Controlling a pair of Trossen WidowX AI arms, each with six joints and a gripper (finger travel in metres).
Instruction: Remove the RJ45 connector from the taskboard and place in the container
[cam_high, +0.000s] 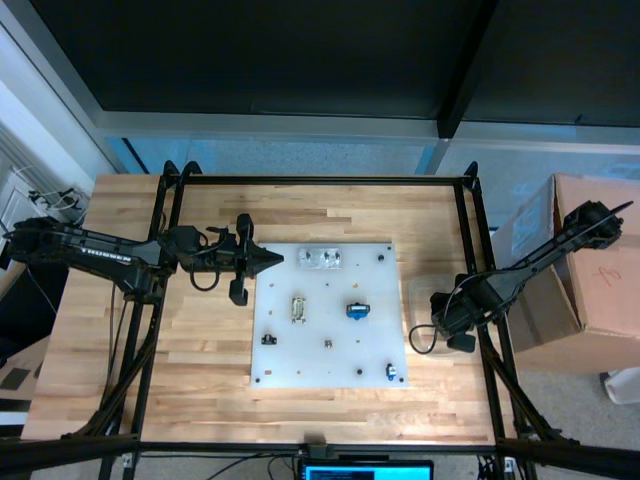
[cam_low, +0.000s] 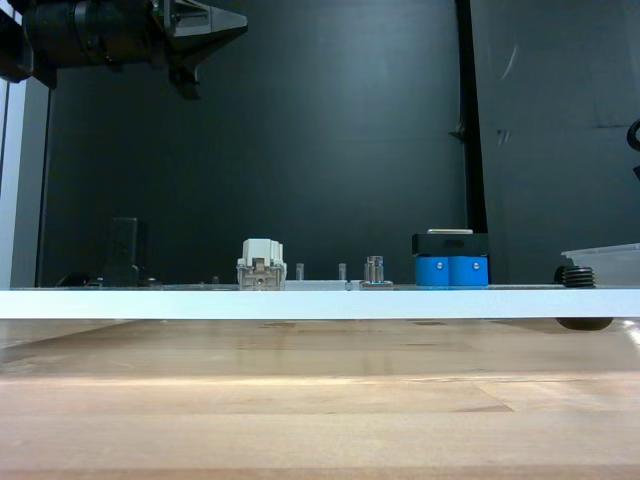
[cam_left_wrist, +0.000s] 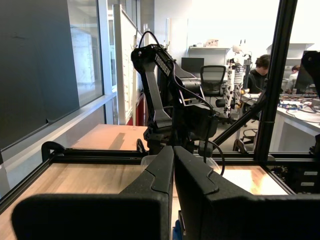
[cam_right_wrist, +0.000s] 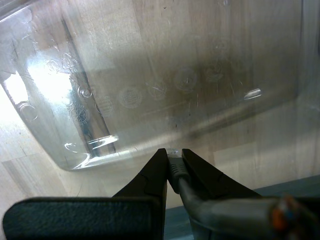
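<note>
The RJ45 connector (cam_right_wrist: 175, 166), a grey boot with a clear tip and a grey cable trailing back, is held between the fingers of my right gripper (cam_right_wrist: 171, 151). It hangs just above the clear plastic container (cam_right_wrist: 75, 115), clear of the board. In the high view the right gripper (cam_high: 447, 318) is over the container (cam_high: 418, 288), right of the white taskboard (cam_high: 300, 360). My left gripper (cam_high: 272, 259) is shut on nothing and hovers high over the board's far left edge; it shows in the low view (cam_low: 218, 22) and its own view (cam_left_wrist: 173, 148).
On the board stand a blue block (cam_high: 357, 310), a white-grey connector (cam_high: 298, 308) and silver fittings (cam_high: 322, 258). A cardboard box (cam_high: 590, 270) sits off the table's right edge. A black frame (cam_high: 320, 180) rings the table.
</note>
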